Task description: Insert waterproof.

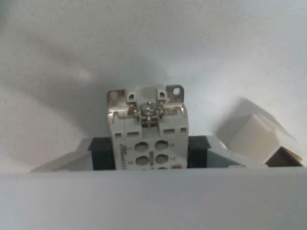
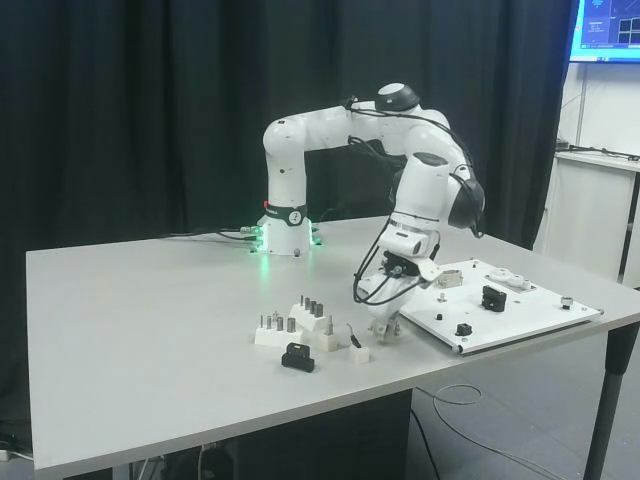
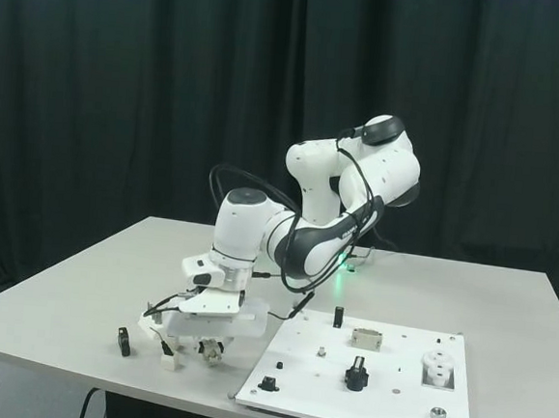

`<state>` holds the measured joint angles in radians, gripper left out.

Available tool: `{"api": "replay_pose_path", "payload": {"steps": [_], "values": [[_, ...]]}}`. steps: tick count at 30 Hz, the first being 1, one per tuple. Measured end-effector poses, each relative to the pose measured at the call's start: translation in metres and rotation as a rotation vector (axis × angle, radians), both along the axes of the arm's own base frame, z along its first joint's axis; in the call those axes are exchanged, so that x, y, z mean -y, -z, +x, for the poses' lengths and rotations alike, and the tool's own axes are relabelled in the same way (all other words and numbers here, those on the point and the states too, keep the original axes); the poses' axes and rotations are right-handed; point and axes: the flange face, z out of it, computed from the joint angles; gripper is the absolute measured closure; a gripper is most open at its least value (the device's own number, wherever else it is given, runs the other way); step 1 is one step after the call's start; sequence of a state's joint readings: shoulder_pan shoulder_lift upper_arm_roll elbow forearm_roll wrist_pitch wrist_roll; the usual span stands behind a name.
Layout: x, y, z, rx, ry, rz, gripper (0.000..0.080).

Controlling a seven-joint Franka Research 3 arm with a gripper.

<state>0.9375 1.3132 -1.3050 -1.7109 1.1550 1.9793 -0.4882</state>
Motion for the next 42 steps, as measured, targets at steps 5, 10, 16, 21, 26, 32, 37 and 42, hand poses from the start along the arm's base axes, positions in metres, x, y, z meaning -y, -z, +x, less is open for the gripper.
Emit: {"api": "replay_pose_path", "payload": {"steps": [5, 10, 16, 21, 26, 32, 37, 42], "values": [[0.0, -0.005, 0.001, 0.0, -0.002, -0.006, 0.0489], [0.001, -0.009, 0.002, 0.0, -0.004, -0.012, 0.0489], [0.001, -0.012, 0.002, -0.004, -0.007, -0.017, 0.0489], [0.0, -0.014, 0.003, -0.006, -0.009, -0.018, 0.0489], [0.0, -0.015, 0.004, -0.005, -0.011, -0.019, 0.0489], [0.0, -0.017, 0.004, -0.006, -0.014, -0.026, 0.0489], [0.0, -0.021, 0.006, -0.007, -0.02, -0.037, 0.0489], [0.001, -0.024, 0.006, -0.004, -0.022, -0.041, 0.049]]}}
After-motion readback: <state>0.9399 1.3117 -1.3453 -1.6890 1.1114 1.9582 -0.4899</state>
